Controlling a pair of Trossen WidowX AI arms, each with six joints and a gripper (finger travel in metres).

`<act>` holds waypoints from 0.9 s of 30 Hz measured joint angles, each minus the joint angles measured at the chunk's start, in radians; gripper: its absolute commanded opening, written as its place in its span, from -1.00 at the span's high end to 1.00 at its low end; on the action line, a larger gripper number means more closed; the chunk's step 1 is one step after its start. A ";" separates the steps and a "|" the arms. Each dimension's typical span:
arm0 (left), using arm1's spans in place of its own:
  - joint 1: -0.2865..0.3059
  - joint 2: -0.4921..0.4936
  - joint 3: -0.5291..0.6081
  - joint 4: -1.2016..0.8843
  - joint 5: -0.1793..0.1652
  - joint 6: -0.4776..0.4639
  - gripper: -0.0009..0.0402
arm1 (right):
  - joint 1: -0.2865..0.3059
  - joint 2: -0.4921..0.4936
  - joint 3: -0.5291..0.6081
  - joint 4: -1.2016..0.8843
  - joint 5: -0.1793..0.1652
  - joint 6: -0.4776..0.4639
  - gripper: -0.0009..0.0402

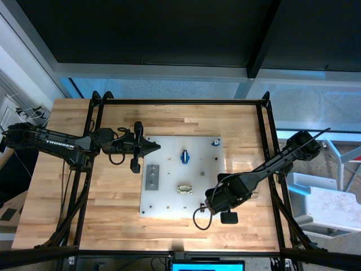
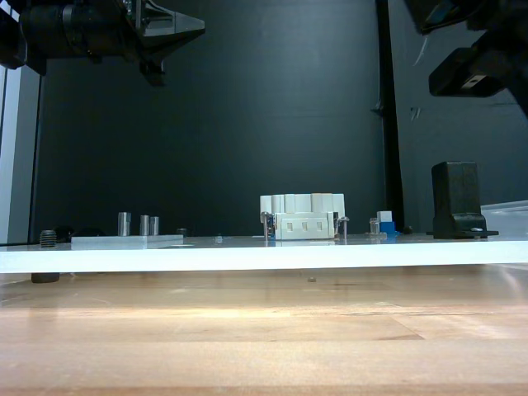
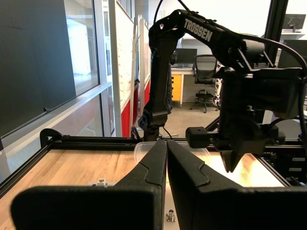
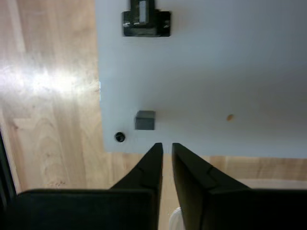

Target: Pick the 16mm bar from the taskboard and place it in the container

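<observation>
The white taskboard lies mid-table. In the right wrist view the 16mm bar is a small grey peg standing on the taskboard close to a corner screw. My right gripper hangs over the board's near right corner, just short of the bar. Its fingers are open by a narrow gap with nothing between them. My left gripper hovers high over the board's far left corner, shut and empty. The clear container shows beyond the board, under the right arm.
A grey block with pegs, a blue part and a white connector sit on the board. A black part lies along the board edge beyond the bar. Black frame rails ring the wooden table.
</observation>
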 measured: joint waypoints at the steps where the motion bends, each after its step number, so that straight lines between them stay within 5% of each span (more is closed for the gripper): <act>1: 0.000 0.000 0.000 0.000 0.000 0.000 0.96 | 0.003 0.000 0.000 0.002 0.000 0.005 0.60; 15: 0.000 0.000 0.000 0.000 0.000 0.000 0.96 | 0.033 0.006 0.000 0.018 0.019 0.045 -0.12; 27: 0.000 0.000 0.000 0.000 0.000 0.000 0.96 | 0.043 0.016 -0.041 0.080 0.032 0.049 -0.19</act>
